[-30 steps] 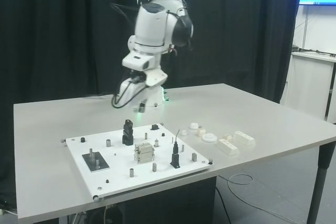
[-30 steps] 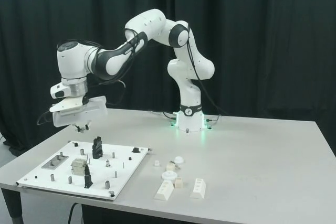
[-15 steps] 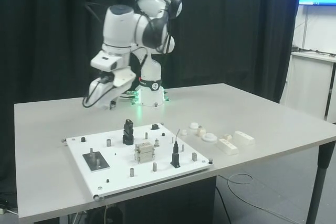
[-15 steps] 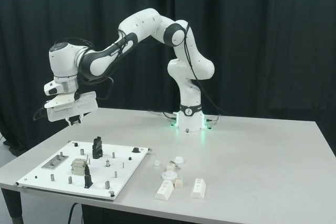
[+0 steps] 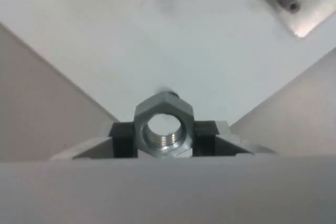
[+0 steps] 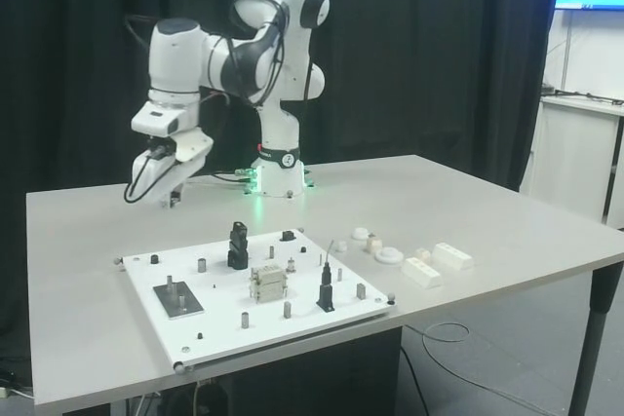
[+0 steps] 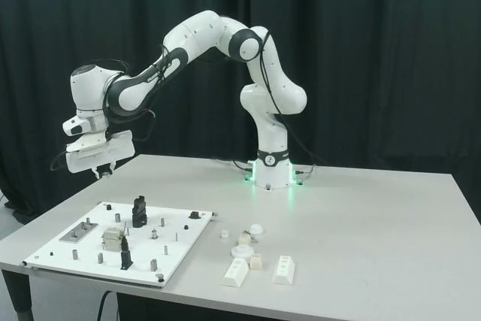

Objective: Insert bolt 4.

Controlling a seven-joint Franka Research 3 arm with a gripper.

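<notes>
Tool fingers clamped around hex nut

No readable text, labels or numbers anywhere

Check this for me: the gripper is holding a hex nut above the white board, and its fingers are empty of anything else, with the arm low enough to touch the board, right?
Not quite. The gripper does hold the hex nut, but it hangs well above the white board, not touching it, as the first room view shows.
</notes>
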